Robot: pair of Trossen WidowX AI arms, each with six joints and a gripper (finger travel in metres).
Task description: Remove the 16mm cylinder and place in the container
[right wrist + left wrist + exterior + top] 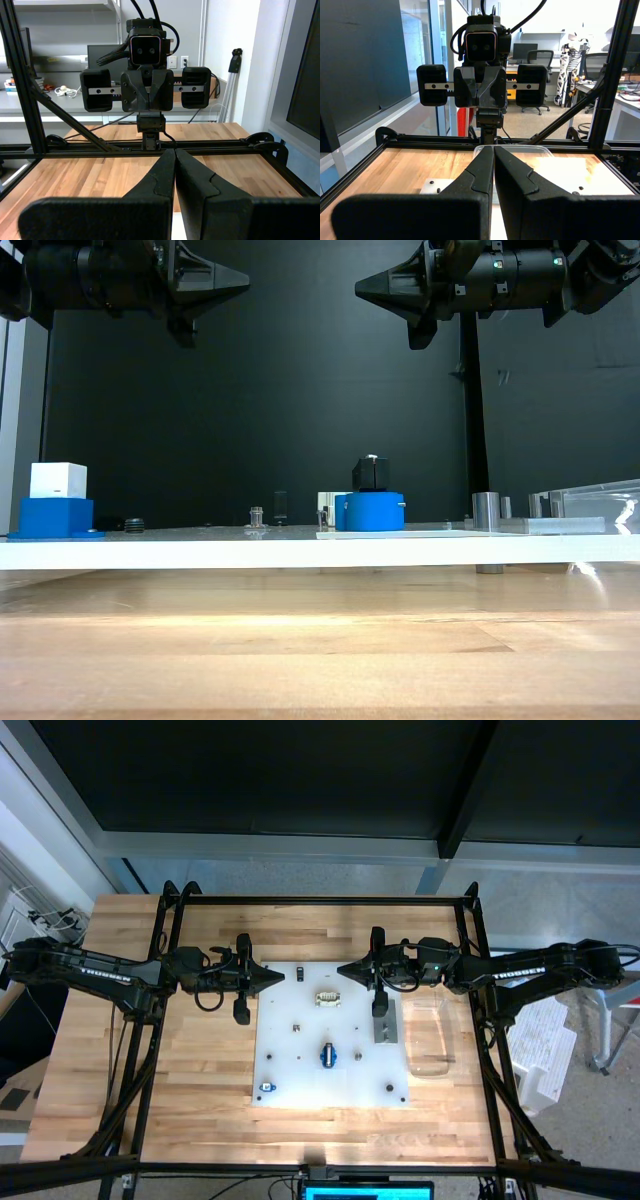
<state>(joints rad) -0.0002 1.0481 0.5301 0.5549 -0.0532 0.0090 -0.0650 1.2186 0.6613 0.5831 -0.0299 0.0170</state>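
The 16mm cylinder (358, 1057) is a small silver stub standing on the white board (300, 1065), just right of the blue cylindrical part (328, 1055); the low view shows the cylinder (485, 510) upright. Off the board's right edge lies the clear container (430, 1038), also seen as the container (598, 503) and the container (512, 148). My left gripper (282, 977) hovers shut above the board's back left edge, high over the table (247, 282) (494, 148). Facing it, my right gripper (340, 970) is shut and holds nothing (357, 287) (175, 149).
A grey metal block (386, 1025) lies on the board beside the container. A white connector (326, 996) sits near the board's back, and a blue base with a white cube (55, 505) stands at its near left corner. A black frame (320, 901) rims the wooden table.
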